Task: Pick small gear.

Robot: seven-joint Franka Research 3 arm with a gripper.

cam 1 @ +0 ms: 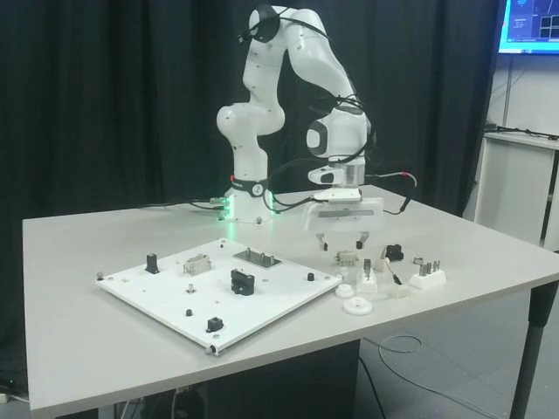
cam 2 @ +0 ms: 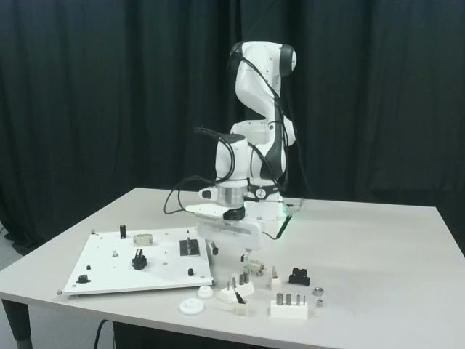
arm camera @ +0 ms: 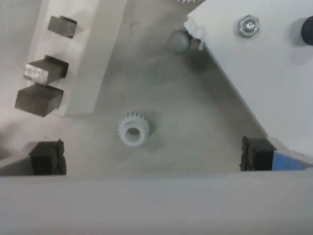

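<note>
1. Small gear (arm camera: 133, 129): we see it lying flat on grey counter (arm camera: 195, 122), untouched, btwn the fingertips.
2. Gripper (arm camera: 151, 159): spread wide, holding nothing, above gear.
3. White board (cam 1: 218, 284) lies nearby.

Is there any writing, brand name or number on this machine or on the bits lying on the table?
No text can be read anywhere.
Screen at the upper edge of the first room view: it shows lines, too small to read.
White arm, white board, small gear: no visible labels or numbers.
</note>
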